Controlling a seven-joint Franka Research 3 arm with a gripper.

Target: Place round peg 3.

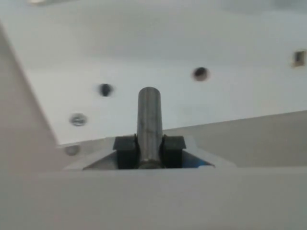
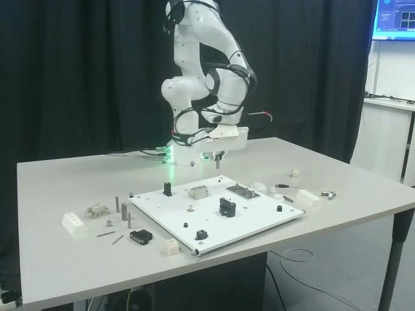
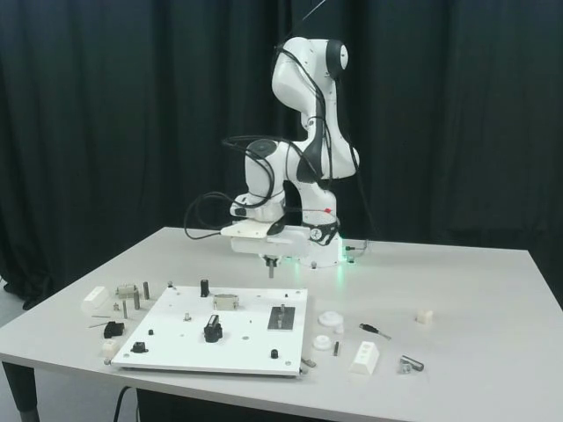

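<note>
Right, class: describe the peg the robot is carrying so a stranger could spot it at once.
Start at the white robot arm at the back of the grey table, and follow it down to its end effector above the white board. The short grey metal round peg stands upright between the fingers; unlike the loose pegs on the table, it hangs in the air.

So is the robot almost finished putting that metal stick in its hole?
About halfway. Done: the round peg is picked up, clamped upright in the gripper. In hand: the arm carries it above the far edge of the white board, not touching. Left: line it up over a hole, which one I cannot tell, lower it in and let go.
</note>
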